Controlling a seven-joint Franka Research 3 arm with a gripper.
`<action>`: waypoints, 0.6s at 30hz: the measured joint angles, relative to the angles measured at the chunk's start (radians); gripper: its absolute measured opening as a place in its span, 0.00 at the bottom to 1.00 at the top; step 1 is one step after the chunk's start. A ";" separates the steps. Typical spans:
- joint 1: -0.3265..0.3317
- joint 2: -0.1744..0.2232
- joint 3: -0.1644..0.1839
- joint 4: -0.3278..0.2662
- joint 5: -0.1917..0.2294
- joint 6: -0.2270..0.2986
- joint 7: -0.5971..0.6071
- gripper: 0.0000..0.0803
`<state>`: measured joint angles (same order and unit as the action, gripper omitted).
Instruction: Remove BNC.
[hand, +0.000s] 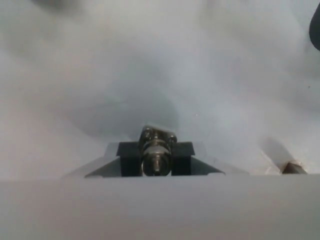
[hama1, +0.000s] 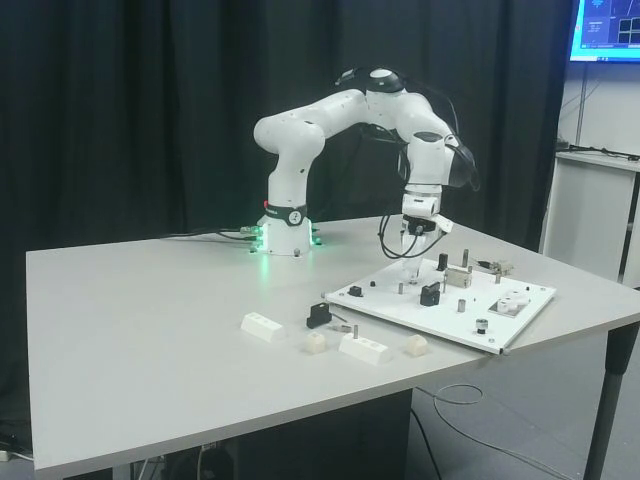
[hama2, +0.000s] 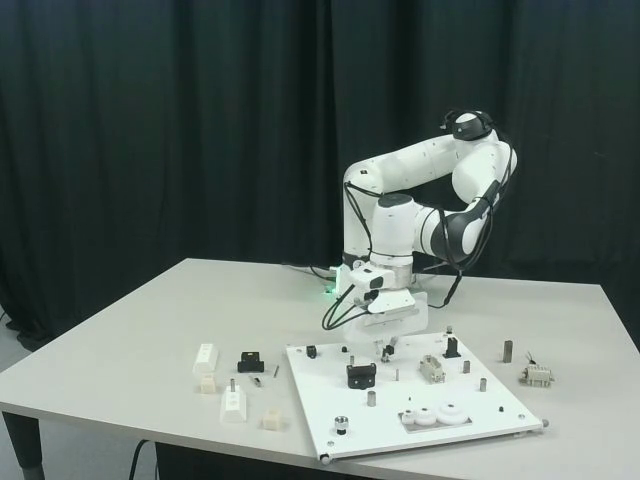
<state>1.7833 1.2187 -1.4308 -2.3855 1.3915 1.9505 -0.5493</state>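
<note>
Hovering low at frame centre over the BNC (hand: 156, 156), I needed straight alignment; my jaws' (hama2: 388, 347) state I couldn't tell.

board (hama1: 520, 322) on table (hama1: 150, 320), gripper (hama1: 412, 266) above

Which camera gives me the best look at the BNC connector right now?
The wrist view: the BNC connector sits centred between black blocks, metal body plain. In both room views it is too small to pick out on the white board beneath the end effector.
</note>
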 joint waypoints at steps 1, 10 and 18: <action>0.000 0.000 0.000 0.001 -0.003 0.000 -0.005 0.15; -0.009 0.000 0.000 0.016 -0.030 -0.012 -0.057 0.15; -0.013 0.000 0.001 0.023 -0.043 -0.016 -0.113 0.15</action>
<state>1.7702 1.2187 -1.4303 -2.3623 1.3485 1.9341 -0.6619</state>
